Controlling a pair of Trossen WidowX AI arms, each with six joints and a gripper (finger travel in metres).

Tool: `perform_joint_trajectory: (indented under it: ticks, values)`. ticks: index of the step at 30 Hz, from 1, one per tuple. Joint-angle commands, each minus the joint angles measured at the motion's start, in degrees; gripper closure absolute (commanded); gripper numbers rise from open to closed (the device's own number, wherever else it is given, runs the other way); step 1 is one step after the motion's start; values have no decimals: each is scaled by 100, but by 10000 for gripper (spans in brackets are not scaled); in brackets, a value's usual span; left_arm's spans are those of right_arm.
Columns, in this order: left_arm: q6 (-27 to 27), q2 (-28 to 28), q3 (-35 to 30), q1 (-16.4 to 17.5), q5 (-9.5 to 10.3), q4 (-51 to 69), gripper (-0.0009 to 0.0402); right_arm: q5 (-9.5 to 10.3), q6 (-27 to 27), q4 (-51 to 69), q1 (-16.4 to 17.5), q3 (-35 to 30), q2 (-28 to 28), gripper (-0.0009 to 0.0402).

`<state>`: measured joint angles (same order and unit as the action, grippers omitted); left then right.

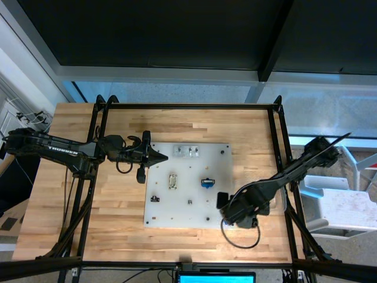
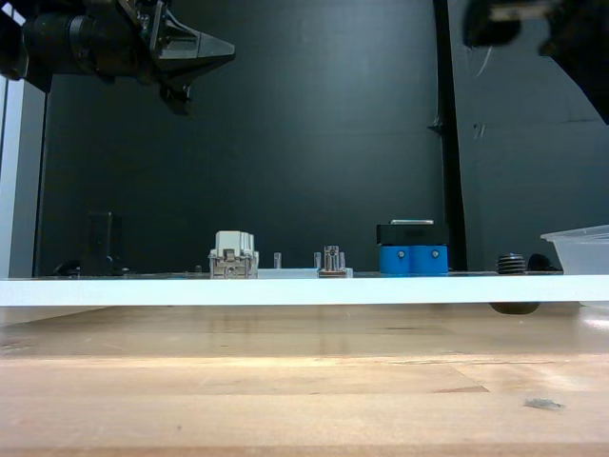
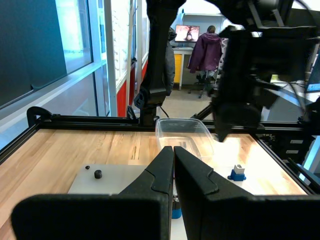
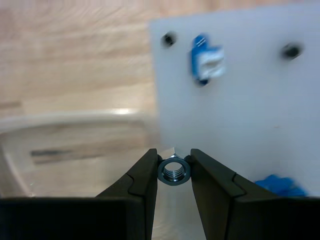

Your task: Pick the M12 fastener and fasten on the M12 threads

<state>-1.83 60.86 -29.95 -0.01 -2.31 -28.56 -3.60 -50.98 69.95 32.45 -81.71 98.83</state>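
Observation:
The M12 fastener, a small silver nut (image 4: 173, 170), is pinched between the fingertips of my right gripper (image 4: 173, 165), which is shut on it. In the high view the right gripper (image 1: 225, 204) hovers over the near right edge of the white board (image 1: 177, 206), beside the clear tray (image 1: 281, 201). The black ribbed stud (image 2: 514, 264) stands bare on the board in the low view, with the right arm high above it. My left gripper (image 1: 166, 158) hangs shut above the board's far left edge, holding nothing.
On the board stand a blue fitting (image 1: 207, 183), a white connector (image 2: 233, 255) and a silver post (image 2: 330, 260). The clear tray (image 4: 75, 122) lies just right of the board. A black frame (image 1: 277, 118) borders the wooden table.

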Motion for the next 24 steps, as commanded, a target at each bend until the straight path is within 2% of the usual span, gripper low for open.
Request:
perform_joint_trajectory:
  ticks: [1, 14, 19, 24]
  values:
    - [2, 0, 0, 0, 0, -2, 393, 11, -140, 50, -24, -579, 501, 389]
    - [2, 0, 0, 0, 0, -2, 393, 9, -356, 116, -179, -2138, 2039, 389]
    - [2, 0, 0, 2, 0, -2, 393, 13, -356, 94, -214, -2363, 2361, 389]
    - [2, 0, 0, 0, 0, -2, 393, 15, -356, -79, -260, -2356, 2444, 389]
